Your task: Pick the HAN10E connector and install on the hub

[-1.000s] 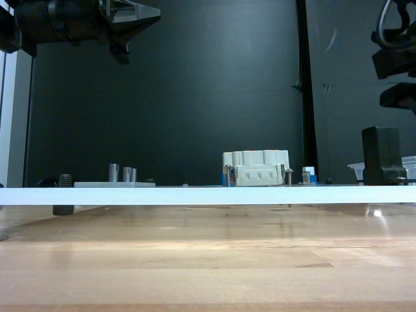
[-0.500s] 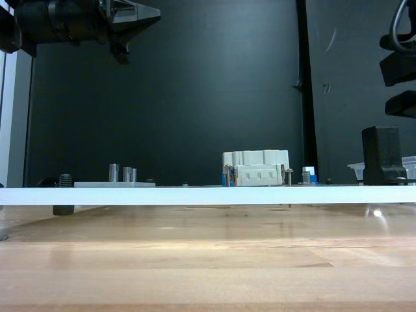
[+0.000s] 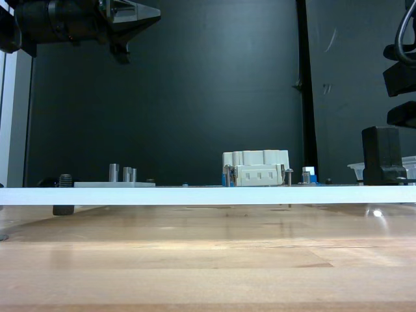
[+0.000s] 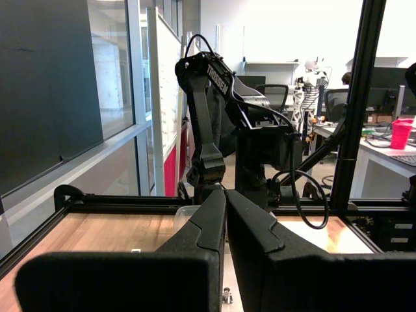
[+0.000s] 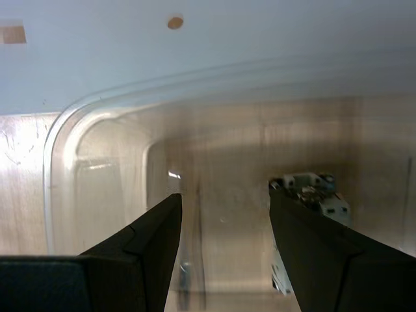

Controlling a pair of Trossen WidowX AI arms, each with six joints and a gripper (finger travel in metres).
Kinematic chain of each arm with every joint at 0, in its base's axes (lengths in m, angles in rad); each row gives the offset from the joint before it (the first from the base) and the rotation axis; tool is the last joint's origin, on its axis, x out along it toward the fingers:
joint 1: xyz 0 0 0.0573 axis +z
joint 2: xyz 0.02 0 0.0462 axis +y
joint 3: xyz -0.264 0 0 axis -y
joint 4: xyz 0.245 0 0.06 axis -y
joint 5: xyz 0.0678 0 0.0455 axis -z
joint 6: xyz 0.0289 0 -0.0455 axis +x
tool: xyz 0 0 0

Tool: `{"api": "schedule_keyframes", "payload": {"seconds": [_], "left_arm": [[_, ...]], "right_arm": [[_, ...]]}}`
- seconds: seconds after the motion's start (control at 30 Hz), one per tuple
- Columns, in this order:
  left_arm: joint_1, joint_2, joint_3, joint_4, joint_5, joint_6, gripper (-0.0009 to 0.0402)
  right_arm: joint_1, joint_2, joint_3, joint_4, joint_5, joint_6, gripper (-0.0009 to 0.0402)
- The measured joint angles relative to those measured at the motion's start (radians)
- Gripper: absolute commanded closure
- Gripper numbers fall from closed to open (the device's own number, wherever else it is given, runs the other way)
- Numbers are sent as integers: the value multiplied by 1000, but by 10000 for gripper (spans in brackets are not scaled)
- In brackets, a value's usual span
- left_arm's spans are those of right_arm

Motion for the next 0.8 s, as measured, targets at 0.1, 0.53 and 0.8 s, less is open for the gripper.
{"api": "schedule_keyframes", "payload": {"seconds": [0.1,0.53,0.8], "left_arm": [[0,0,0,0,0,0,393],[0,0,0,0,0,0,393],[0,0,0,0,0,0,393]], "right_arm": [[3,20,-10,16,0,-1,205],[20,154,-11,45,-3,-5,205],[24,155,-1,48,-3,-5,205]]}}
